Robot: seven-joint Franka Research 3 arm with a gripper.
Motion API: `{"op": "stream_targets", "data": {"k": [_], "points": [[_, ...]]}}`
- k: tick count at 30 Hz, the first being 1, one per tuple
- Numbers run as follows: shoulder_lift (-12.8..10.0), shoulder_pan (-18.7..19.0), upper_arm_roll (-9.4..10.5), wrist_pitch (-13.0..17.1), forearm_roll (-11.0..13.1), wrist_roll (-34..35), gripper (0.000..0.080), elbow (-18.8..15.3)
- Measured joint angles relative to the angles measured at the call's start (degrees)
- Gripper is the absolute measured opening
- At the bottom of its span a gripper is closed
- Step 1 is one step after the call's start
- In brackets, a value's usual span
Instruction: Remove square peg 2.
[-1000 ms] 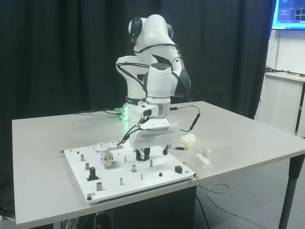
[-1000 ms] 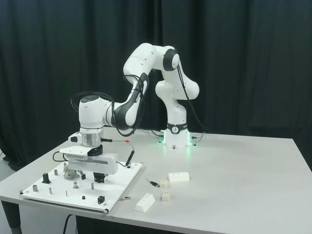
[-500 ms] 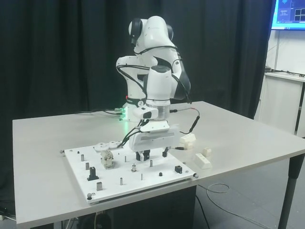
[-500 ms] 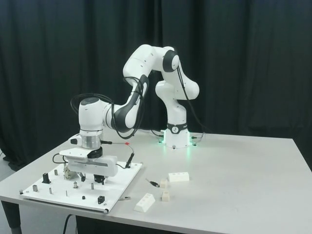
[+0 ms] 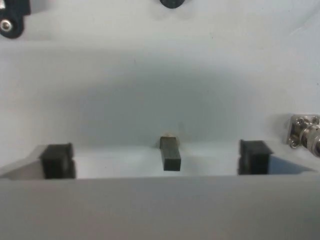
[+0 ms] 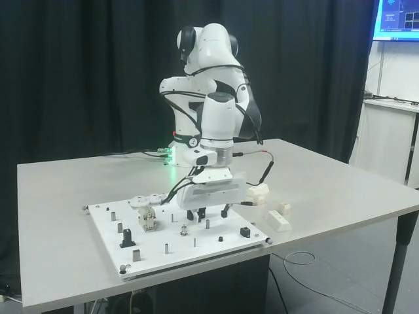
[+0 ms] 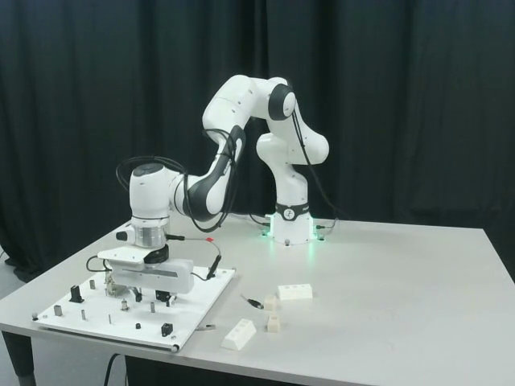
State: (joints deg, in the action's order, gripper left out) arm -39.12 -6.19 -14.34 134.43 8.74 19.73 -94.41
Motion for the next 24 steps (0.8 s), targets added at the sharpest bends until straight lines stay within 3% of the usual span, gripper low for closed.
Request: {"op": "stream_targets", "data": {"k": [1, 6, 7, 15, 16, 22, 23, 24], "points": [[-0.05, 0.00, -0.02, 0.00, 0.00, -0.15, 0.0706, 0.03], [-0.26, 0.00, -0.14, 0.00, 0.00, -0.64, 0.0706, 0.13], [-0.28, 0.00, -0.16, 0.00, 0.00, -0.67, 0.0544, 0.13], [-0.47, 0.00, -0.28, 0.00, 0.00, -0.70, 0.0544, 0.14], [-0.50, 0.00, -0.29, 0.00, 0.00, -0.70, 0.0184, 0.14], [-0.63, -0.03, -0.55, 0.11, 0.21, -0.69, 0.0184, 0.23], [-0.64, -0.03, -0.55, 0.11, 0.21, -0.69, 0.0066, 0.23], [-0.64, -0.04, -0.55, 0.11, 0.22, -0.69, 0.0066, 0.24]]}}
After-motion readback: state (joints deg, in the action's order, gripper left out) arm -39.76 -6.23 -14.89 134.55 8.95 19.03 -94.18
